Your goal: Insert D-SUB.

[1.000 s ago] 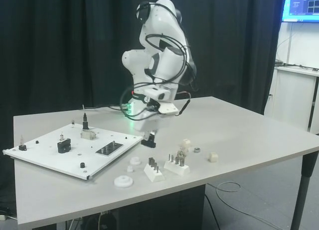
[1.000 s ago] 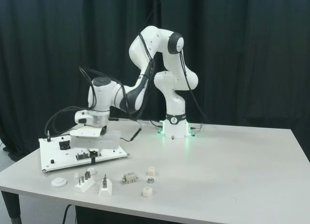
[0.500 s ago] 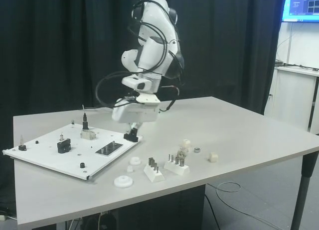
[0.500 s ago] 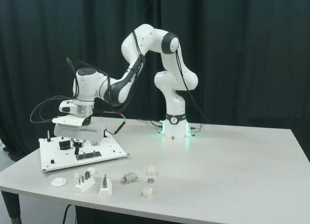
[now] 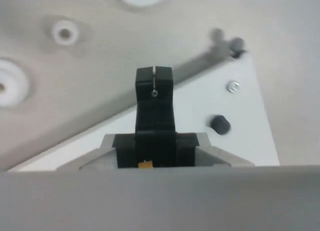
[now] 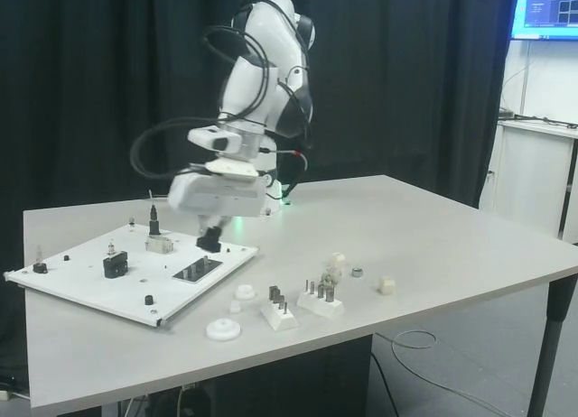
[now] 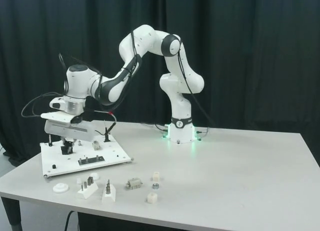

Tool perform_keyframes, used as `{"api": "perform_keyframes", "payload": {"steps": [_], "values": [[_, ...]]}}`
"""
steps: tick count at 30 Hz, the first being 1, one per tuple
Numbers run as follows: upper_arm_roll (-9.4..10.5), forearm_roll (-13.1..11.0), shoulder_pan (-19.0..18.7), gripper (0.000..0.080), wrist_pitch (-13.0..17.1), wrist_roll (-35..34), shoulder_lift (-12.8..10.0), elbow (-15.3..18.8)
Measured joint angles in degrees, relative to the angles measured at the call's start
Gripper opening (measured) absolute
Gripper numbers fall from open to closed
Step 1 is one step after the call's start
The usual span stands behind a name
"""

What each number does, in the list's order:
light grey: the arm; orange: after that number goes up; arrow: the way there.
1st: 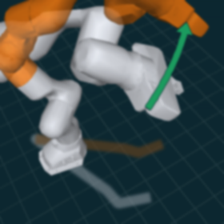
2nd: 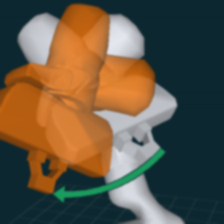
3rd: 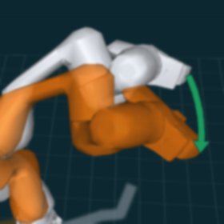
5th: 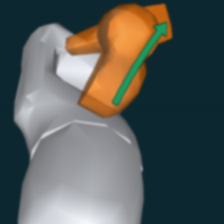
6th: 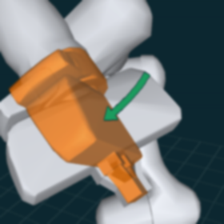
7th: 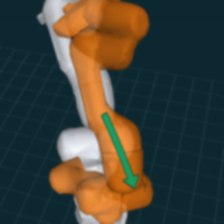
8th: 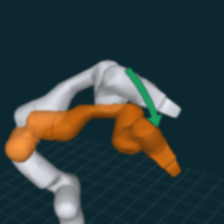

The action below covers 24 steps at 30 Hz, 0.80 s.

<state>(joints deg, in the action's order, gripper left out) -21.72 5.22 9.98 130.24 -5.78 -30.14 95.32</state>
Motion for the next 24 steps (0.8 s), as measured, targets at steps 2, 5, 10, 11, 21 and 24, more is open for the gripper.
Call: {"api": "perform_keyframes", "payload": {"steps": [2,5,10,11,21,24], "values": [[-0.21,-0.29,0.60,0.0154,0.00,-0.99,-0.22,-0.66],[-0.77,-0.70,1.34,0.0154,-0.01,-1.85,-0.54,-1.55],[-1.92,-1.54,2.57,0.0154,-0.12,-4.47,-0.89,-2.83],[-2.19,-1.64,2.79,0.0154,-0.14,-5.06,-0.95,-3.03],[-4.57,-3.31,5.68,0.0154,-1.75,-8.38,-1.23,-4.85],[-5.06,-4.53,6.68,0.0154,-2.88,-9.82,-1.30,-5.43]]}}
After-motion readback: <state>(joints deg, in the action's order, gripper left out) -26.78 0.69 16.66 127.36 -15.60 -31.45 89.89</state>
